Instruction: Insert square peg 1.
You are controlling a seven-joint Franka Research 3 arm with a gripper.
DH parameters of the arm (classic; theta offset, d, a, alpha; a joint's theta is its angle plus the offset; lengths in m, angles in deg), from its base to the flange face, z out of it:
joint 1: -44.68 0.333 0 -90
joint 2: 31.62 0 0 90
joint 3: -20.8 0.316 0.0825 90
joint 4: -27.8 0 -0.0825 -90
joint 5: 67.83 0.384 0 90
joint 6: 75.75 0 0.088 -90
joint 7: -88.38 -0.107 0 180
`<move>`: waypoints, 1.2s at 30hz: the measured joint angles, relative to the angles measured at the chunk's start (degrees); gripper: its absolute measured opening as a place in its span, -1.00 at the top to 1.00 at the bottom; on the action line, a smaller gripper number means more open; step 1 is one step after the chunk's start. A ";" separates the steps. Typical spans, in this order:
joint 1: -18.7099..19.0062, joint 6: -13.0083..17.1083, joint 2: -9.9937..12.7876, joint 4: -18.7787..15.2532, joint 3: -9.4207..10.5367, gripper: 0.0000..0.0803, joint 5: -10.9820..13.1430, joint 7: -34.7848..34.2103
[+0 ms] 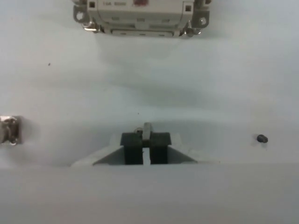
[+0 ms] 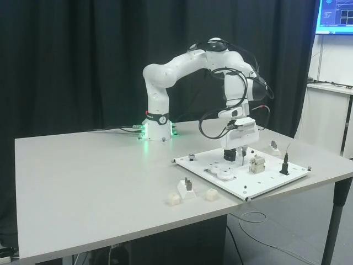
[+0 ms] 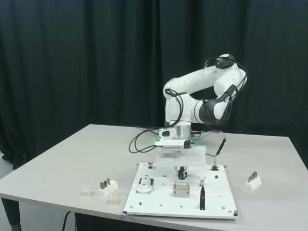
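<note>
The peg (image 1: pixel 147 131) is a small grey metal bar pinched between the two black fingers (image 1: pixel 132 148) of the pincer (image 1: pixel 145 148), its tip showing just past the fingertips in the wrist view; the fingers stand close together with only a thin gap, clamped on the peg. The pincer (image 2: pixel 239 156) hangs over the white board (image 2: pixel 276 179), low above its surface, and whether the peg touches the board cannot be told. Near the pincer on the board stands a socket block (image 3: pixel 181 188) with metal brackets, seen in the wrist view as a pale housing (image 1: pixel 141 17) ahead of the fingertips. Further along the board are a white round part (image 3: pixel 143 186), a black upright post (image 3: pixel 202 198), and a small black screw head (image 1: pixel 262 138); a metal bracket (image 1: pixel 9 129) shows at the border of the wrist view. The board lies on the grey table (image 2: pixel 83 176), toward the front edge in the first room view. Off the board on the table sit a white holder with two pegs (image 2: pixel 187 189), two small white blocks (image 2: pixel 174 200) and (image 2: pixel 210 194) beside it, and another white holder (image 3: pixel 252 180) on the far side of the board. The white arm (image 2: pixel 182 66) bends over from its base (image 2: pixel 156 128), which glows green, against a black curtain (image 3: pixel 96 57).
</note>
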 joint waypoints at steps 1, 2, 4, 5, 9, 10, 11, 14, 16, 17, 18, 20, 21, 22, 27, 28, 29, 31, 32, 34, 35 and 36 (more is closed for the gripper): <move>0.03 -0.06 0.09 -0.04 -0.01 0.93 -0.01 0.00; 0.06 -0.07 0.18 -0.08 -0.01 0.93 -0.04 0.00; 0.12 -0.08 0.32 -0.18 -0.01 0.93 -0.05 0.00; 0.15 -0.09 0.35 -0.22 -0.02 0.93 -0.06 0.00; 0.31 -0.14 0.38 -0.44 -0.07 0.93 -0.10 0.00; 0.35 -0.14 0.38 -0.49 -0.08 0.93 -0.12 0.00; 0.39 -0.15 0.38 -0.53 -0.09 0.93 -0.14 0.00; 0.44 -0.16 0.38 -0.60 -0.11 0.93 -0.24 0.00; 0.46 -0.19 0.38 -0.62 -0.12 0.93 -0.30 0.00; 0.47 -0.22 0.38 -0.63 -0.14 0.93 -0.32 0.00; 0.49 -0.24 0.38 -0.64 -0.15 0.93 -0.35 0.00; 0.51 -0.30 0.38 -0.66 -0.18 0.93 -0.38 -0.11; 0.53 -0.32 0.38 -0.66 -0.20 0.93 -0.40 -0.23; 0.56 -0.39 0.38 -0.67 -0.24 0.93 -0.43 -0.38; 0.92 -0.93 0.38 -0.75 -0.60 0.93 -0.79 -1.04; 1.01 -1.03 0.38 -0.77 -0.70 0.93 -0.84 -1.10; 1.11 -1.12 0.38 -0.80 -0.79 0.93 -0.91 -1.15; 1.29 -1.24 0.39 -0.85 -0.96 0.93 -1.12 -1.32; 1.38 -1.27 0.39 -0.87 -1.03 0.93 -1.22 -1.47; 1.55 -1.30 0.39 -0.92 -1.16 0.93 -1.43 -1.68; 1.64 -1.30 0.39 -0.95 -1.23 0.93 -1.54 -1.73; 1.72 -1.30 0.39 -1.00 -1.28 0.93 -1.58 -1.77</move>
